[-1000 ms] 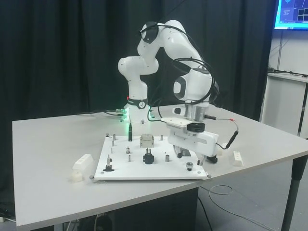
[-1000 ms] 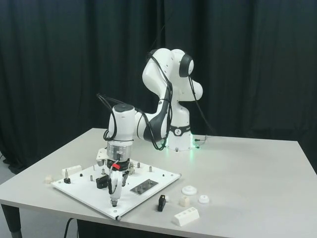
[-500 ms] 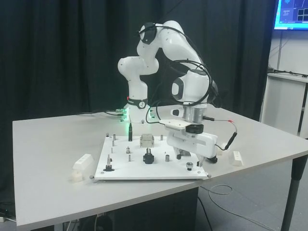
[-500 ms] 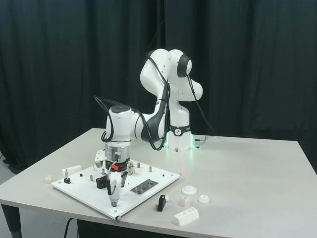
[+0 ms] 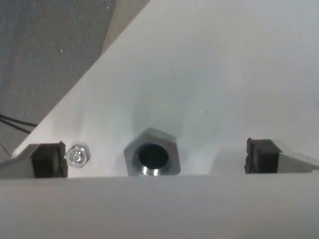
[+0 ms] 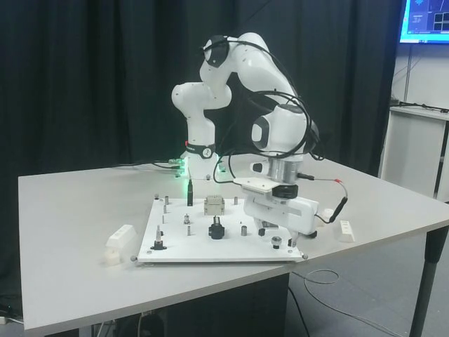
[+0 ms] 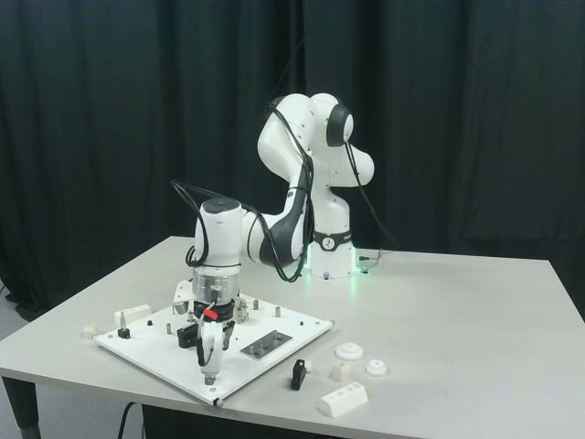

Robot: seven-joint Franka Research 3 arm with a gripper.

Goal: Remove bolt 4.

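The white arm [image 6: 263, 77] bends down over the near corner of a white board [image 6: 179, 249] that lies on the grey tabletop [image 6: 70, 203]. In the wrist view the gripper [image 5: 155, 158] hangs above the board with its two black-padded fingers [image 5: 49, 160] spread wide apart and holding nothing. Between them, standing on the board, is a grey hexagonal bolt head with a dark round socket, the bolt [image 5: 152, 158]. A small screw [image 5: 77, 157] sits just beside the finger at the board's edge. In the first room view the bolt [image 6: 277, 242] is near the board's front right corner, just below the wrist's white tool block [image 6: 287, 210]. Other small posts stand on the board, and white blocks [image 6: 121, 242] lie on the tabletop beside it.
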